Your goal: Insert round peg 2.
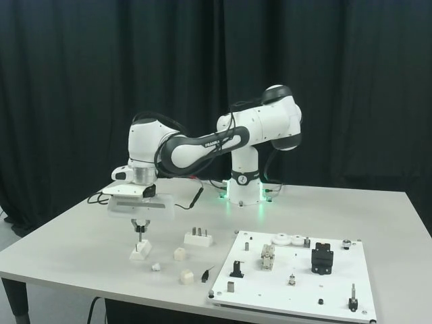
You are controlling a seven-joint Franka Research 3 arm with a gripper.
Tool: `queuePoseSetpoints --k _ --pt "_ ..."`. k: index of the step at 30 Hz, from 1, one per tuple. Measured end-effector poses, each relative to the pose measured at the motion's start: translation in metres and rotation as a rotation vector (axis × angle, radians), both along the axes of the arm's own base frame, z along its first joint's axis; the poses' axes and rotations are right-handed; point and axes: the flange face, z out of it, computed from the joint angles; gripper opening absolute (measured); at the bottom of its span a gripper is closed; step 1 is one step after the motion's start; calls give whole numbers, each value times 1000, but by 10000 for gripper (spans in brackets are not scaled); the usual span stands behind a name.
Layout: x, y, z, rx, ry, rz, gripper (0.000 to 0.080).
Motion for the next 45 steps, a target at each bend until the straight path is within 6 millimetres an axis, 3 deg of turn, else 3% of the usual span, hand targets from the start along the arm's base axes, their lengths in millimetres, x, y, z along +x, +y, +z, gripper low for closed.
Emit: queuePoseSetpoints --k 13,23,32,45 --pt "16 25 13 8 -20 -19 61" --pt "33 58 25 32 -39 -42 61" --pt "53 103 36 58 -46 -55 61" --pt "76 191 53 83 -50 -113 61"
